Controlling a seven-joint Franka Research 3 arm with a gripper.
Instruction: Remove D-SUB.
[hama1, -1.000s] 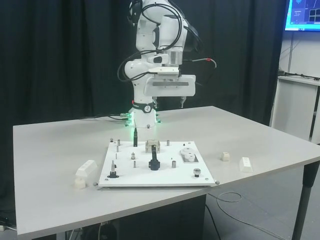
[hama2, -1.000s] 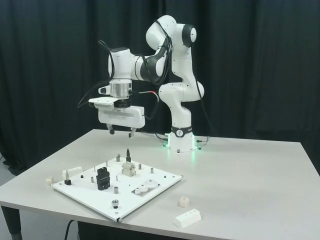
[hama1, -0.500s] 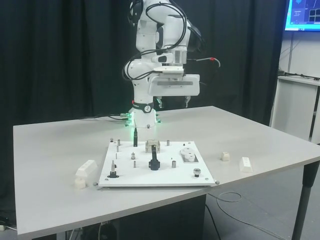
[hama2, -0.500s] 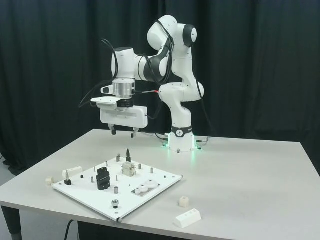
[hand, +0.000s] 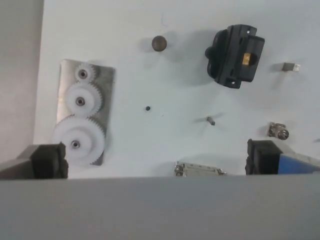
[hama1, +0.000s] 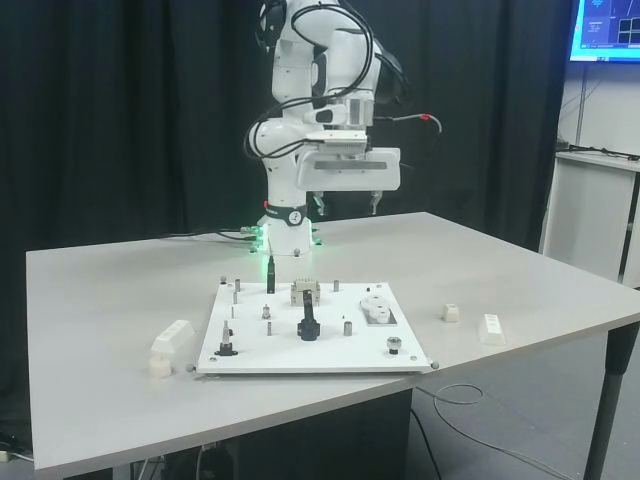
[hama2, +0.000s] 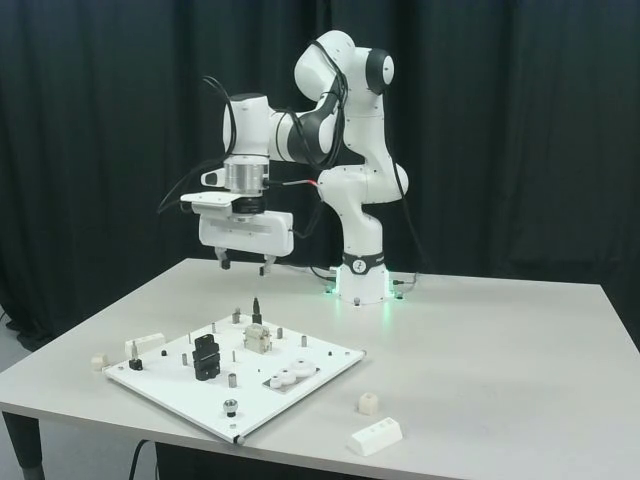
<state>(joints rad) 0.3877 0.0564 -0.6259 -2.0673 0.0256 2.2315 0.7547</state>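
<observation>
D-SUB (hama1: 306, 292) well below open gripper (hama1: 346, 205)

text: none legible | screen (hama1: 606, 30): marks too small to read | board (hama1: 315, 330): unlabelled

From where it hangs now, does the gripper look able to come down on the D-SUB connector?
Probably yes. The gripper hangs open, well above the white board, and the D-SUB connector stands uncovered, with a black post close beside it.

Open gripper (hama2: 244, 263) above white board (hama2: 322, 366), D-SUB (hama2: 258, 338)
</observation>
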